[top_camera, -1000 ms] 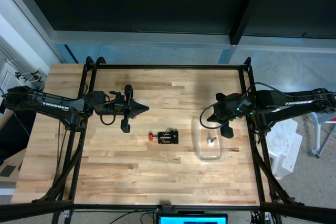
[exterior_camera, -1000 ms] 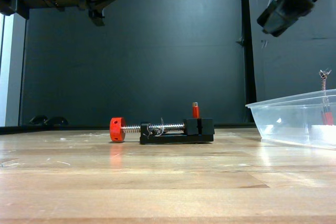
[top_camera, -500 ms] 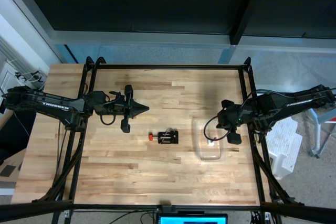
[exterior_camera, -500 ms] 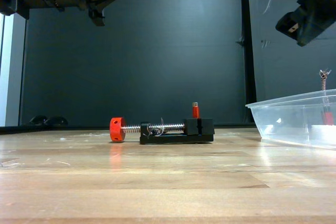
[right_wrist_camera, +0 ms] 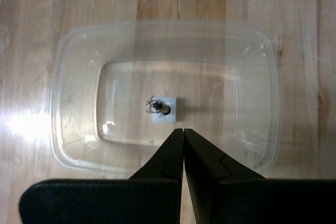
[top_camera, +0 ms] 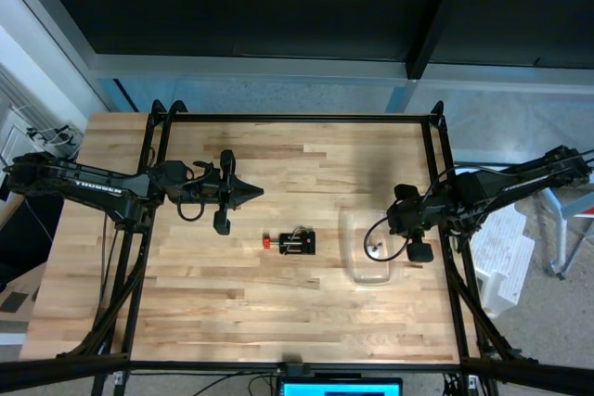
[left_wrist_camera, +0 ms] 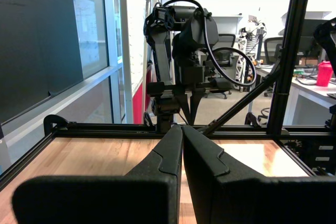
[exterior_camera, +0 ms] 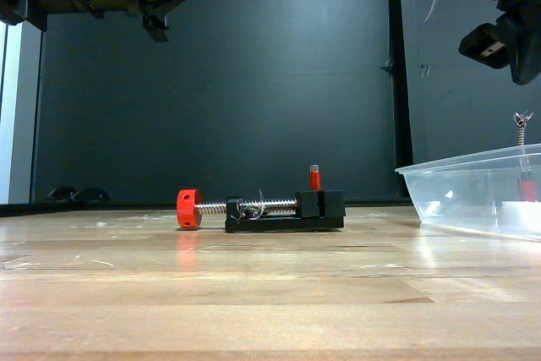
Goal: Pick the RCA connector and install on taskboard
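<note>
Right end effector [right_wrist_camera: 183, 129] hangs high over the clear tray [right_wrist_camera: 58, 77] pointing straight down, jaws pressed together, I'd guess to line up the pick. RCA connector [right_wrist_camera: 158, 108] sits on a small white cube [right_wrist_camera: 170, 115] in the tray, below and slightly left of the tips. Left end effector [left_wrist_camera: 182, 127], also closed, is parked high over the left side of the table [top_camera: 232, 303], away from the taskboard [top_camera: 295, 244]
</note>
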You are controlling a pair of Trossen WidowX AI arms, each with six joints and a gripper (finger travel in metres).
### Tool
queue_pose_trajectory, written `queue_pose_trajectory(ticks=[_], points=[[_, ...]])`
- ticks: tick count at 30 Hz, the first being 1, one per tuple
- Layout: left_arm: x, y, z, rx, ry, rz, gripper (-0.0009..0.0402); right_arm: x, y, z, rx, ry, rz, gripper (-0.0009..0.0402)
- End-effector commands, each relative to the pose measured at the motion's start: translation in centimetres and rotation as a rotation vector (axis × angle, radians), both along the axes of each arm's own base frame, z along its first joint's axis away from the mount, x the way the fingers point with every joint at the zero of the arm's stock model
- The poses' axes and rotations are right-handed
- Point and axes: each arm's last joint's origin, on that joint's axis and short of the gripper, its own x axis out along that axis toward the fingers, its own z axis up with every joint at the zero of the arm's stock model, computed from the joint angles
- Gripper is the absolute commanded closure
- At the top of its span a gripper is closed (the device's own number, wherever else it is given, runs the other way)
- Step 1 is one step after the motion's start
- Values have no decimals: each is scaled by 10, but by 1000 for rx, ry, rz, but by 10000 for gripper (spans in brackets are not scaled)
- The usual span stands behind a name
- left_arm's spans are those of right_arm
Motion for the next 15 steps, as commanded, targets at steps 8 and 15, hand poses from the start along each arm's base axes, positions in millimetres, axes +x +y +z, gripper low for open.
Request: queue_pose_trajectory(ticks=[8, 15], points=[[0, 0, 0, 0, -1, 0, 393, 5, 8, -7, -11, 44, 22, 316], [0, 0, 0, 0, 0, 0, 393, 7, 16, -13, -39, 64, -11, 252]])
